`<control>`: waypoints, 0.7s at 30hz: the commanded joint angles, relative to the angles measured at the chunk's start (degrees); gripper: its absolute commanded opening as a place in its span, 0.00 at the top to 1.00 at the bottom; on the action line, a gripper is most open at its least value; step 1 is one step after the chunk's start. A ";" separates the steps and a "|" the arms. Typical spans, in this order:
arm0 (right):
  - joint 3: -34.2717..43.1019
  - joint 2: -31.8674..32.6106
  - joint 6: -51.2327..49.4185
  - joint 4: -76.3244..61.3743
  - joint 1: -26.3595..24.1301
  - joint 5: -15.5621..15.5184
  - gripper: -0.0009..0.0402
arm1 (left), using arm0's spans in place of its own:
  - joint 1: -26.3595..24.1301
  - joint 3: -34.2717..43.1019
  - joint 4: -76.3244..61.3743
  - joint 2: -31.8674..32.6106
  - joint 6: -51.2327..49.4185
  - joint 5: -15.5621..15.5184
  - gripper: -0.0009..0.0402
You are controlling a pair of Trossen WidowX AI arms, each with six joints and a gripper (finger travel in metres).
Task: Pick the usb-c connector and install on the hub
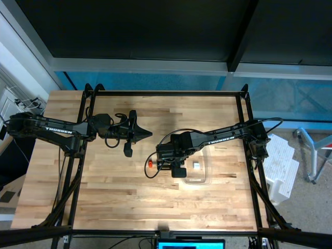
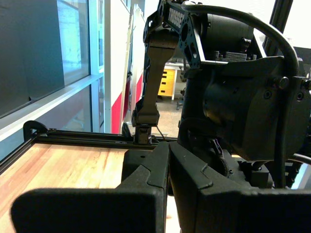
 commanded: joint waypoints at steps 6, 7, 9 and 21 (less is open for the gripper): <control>-0.04 0.00 0.35 -0.17 0.00 0.00 0.98 | 0.00 0.00 0.02 0.02 0.00 0.00 0.98; -0.07 0.00 0.35 -0.20 0.00 0.00 0.98 | 0.02 0.00 0.02 0.02 0.00 0.00 0.98; -0.07 0.00 0.33 -0.31 0.00 0.00 0.98 | 0.00 0.00 0.02 0.02 0.00 0.00 0.98; -0.07 0.00 -0.57 -0.52 0.00 0.00 0.98 | 0.00 0.00 0.02 0.02 0.00 0.00 0.98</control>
